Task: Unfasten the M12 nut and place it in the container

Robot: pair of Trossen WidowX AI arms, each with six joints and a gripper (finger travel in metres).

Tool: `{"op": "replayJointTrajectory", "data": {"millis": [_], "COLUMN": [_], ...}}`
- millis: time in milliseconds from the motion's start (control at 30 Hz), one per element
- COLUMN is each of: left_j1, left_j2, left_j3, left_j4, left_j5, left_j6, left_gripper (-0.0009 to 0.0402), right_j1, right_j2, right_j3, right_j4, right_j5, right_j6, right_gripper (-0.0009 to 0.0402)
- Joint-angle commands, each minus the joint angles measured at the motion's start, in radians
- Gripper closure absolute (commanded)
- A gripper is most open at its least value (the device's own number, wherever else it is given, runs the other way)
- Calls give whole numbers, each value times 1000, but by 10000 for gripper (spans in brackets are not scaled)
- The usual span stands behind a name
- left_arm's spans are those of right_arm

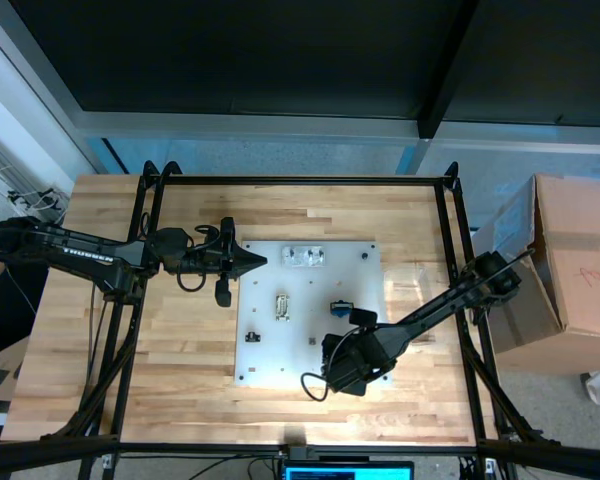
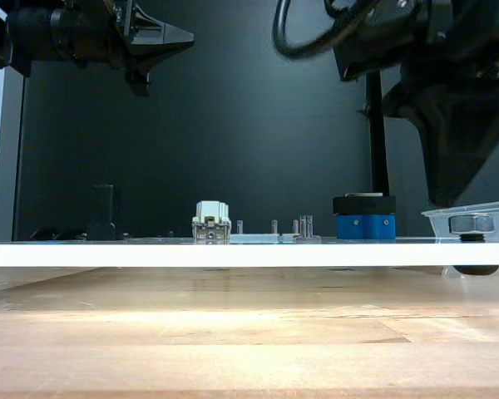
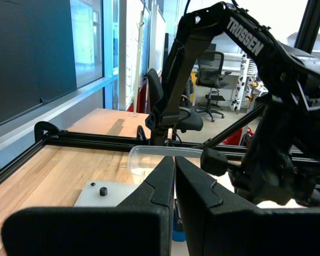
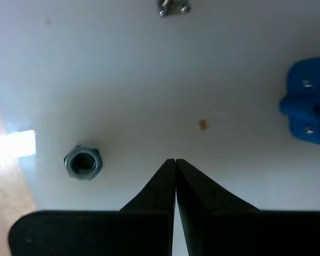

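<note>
The left pincer [image 1: 260, 262], upper left in the low view, hangs high over the far left edge of the board [image 1: 270, 362]. Its fingers are pressed together on nothing, and I judge it is parked there to leave the work free. Lower right of centre in the high view, the right pincer [image 4: 175, 161] points down over the board's near right part. It is closed tip to tip and empty, just beside the nut [image 4: 82, 162] rather than around it. The nut is a small silver hexagon with a dark bore and sits on its stud [image 2: 474, 236]. It seems not to be run fully down, since a dark band shows beneath it. The container [image 2: 491, 213], far right in the low view, stands behind the nut, which is not in it.
</note>
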Motion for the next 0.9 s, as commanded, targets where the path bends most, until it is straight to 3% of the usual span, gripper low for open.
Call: {"op": "replayJointTrajectory", "data": {"millis": [33,167,333,433,900], "left_j1": [0,0,0,0,0], "left_j2": [0,0,0,0,0], "left_j3": [0,0,0,0,0], "left_j4": [1,0,1,0,0], "left_j5": [0,0,0,0,0], "left_j6": [0,0,0,0,0], "left_gripper": [393,393,393,393,393], "right_j1": [2,2,2,2,2], "right_j2": [-4,-11,-20,-16,51], "right_j3": [6,23,40,39,29], "right_j4": [2,3,43,93,156], "right_j5": [-37,-120,-294,-362,-335], "right_j6": [6,6,-4,-23,-57], "right_gripper": [393,393,393,393,393]}}
